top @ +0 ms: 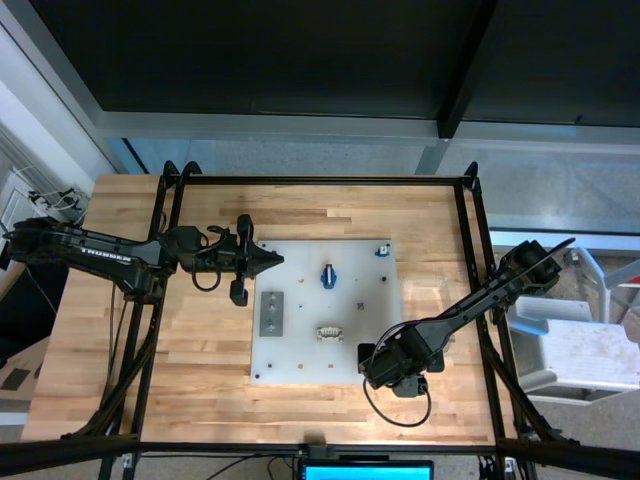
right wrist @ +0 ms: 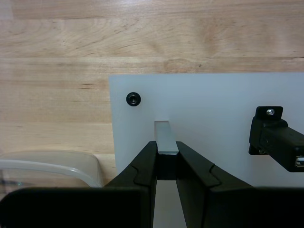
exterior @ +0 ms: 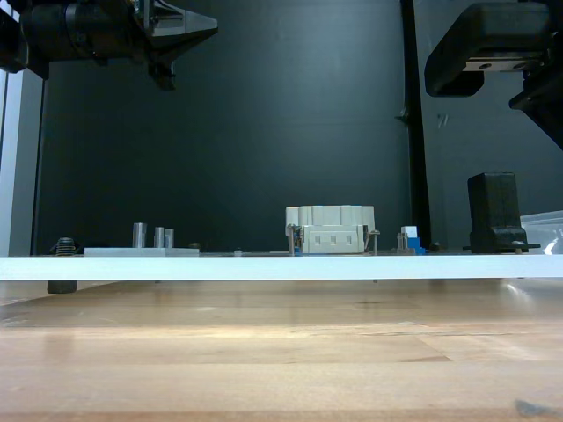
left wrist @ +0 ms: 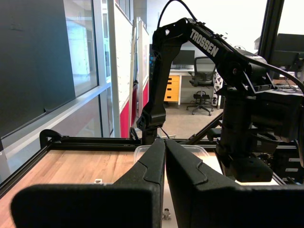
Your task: Pick the 16mm bar and place in it's hole on the taskboard
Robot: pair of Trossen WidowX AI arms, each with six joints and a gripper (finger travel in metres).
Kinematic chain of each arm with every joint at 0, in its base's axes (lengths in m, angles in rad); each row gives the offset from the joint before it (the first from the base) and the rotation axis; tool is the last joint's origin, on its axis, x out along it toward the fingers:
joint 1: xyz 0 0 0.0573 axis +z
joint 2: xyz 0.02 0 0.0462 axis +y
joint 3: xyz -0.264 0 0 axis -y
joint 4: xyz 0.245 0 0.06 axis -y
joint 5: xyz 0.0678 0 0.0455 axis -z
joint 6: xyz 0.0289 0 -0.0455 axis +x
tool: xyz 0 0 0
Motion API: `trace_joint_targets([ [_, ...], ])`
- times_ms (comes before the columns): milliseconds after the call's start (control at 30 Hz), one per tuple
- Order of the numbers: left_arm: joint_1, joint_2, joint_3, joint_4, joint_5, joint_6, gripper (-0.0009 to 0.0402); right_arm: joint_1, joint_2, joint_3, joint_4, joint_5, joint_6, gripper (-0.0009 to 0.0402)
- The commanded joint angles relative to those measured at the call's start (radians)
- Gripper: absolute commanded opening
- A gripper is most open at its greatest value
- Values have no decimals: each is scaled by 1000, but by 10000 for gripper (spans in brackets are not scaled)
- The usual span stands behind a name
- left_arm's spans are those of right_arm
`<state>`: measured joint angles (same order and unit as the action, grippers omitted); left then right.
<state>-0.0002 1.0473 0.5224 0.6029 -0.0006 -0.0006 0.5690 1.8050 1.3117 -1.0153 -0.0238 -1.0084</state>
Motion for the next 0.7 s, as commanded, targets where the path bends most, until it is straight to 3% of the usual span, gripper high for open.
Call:
trace_joint_targets([
  [33,0,0,0,0,0,0,0,1,3,-3,-5,-5,-4,0],
  [633,0,0,0,0,0,0,0,3,3,2,1,-33,-40,0],
  [700,0,0,0,0,0,0,0,3,1,2,4,-55,-40,0],
])
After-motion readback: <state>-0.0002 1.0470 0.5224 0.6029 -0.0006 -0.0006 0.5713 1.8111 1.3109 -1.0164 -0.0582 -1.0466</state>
